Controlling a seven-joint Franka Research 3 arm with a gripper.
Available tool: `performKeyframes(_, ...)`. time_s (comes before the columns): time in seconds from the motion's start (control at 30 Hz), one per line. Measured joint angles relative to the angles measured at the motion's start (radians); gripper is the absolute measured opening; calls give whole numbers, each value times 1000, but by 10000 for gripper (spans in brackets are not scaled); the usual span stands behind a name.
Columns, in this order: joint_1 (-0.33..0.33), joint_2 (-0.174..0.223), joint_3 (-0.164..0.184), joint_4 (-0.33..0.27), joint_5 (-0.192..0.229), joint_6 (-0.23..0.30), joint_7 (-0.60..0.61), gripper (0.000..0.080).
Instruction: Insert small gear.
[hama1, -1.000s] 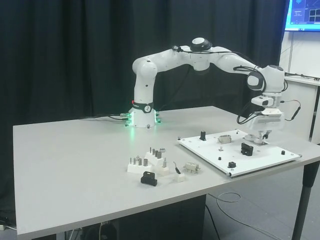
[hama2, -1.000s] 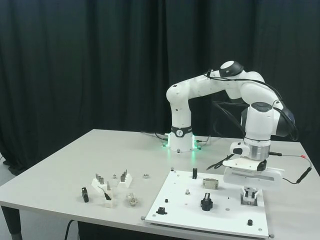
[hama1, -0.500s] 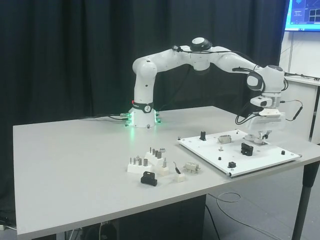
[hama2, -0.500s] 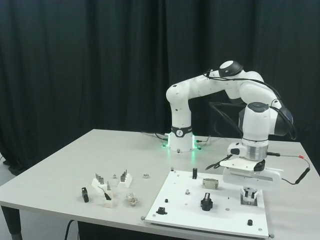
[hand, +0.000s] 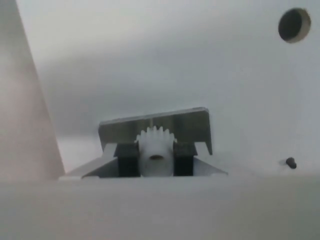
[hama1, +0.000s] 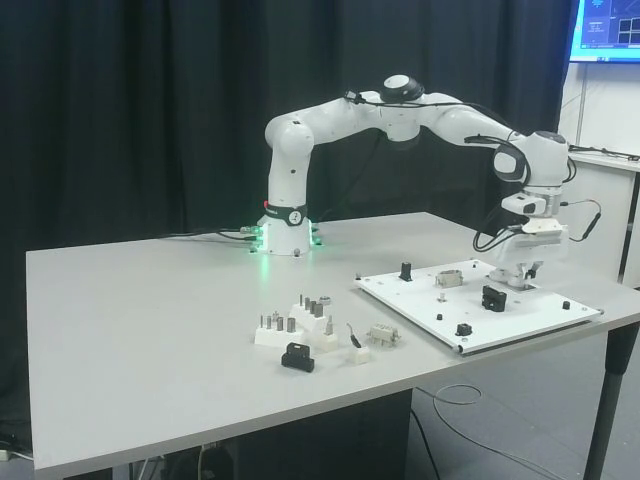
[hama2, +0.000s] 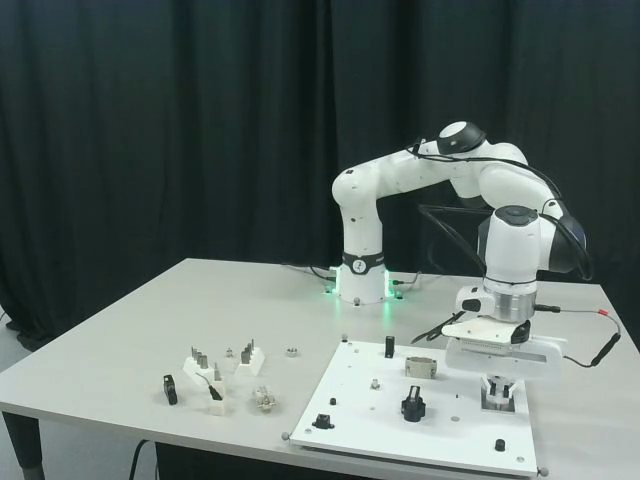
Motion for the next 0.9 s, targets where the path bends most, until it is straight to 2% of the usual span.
performKeyframes(0.17, 0, 1, 2, -1, -1, 3, 3, 139)
performKeyframes(0.37, 0, 1, 4, -2, -1, 7, 111, 139)
performKeyframes(0.53, 0, 1, 5, -2, -2, 8, 124, 139)
performKeyframes(0.67, 2, 1, 5, -1, -7, 11, 104, 139)
performKeyframes(0.9, 4, 1, 8, -1, -17, 17, -9, 139)
